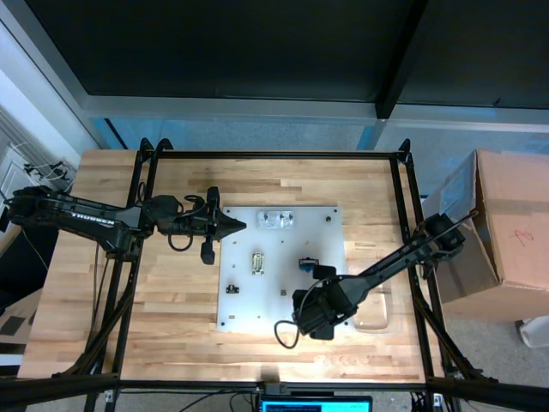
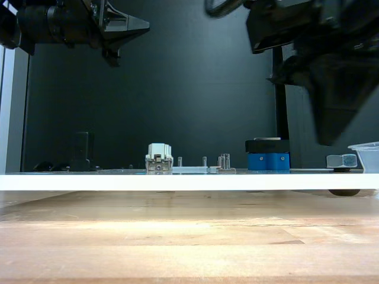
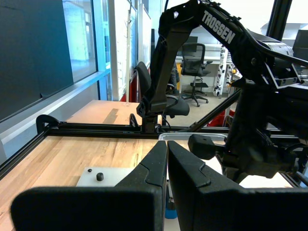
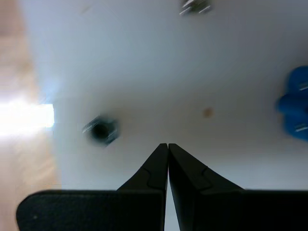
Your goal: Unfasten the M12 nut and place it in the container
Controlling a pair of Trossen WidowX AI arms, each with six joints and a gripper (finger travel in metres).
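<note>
The M12 nut (image 4: pixel 101 130) is sitting on its stud (image 2: pixel 340 170) at the white board's (image 1: pixel 257 300) near right edge, gripped by nothing and outside the container (image 1: pixel 377 319). The right claw (image 4: pixel 167 146) is hanging above the board just beside the nut, fingers pressed together on nothing. The left claw (image 1: pixel 240 226) is hovering over the board's left edge, likewise closed and empty. The step is calling for the right claw to open wide, centre over the nut, drop squarely around its flats, then pinch before turning.
</note>
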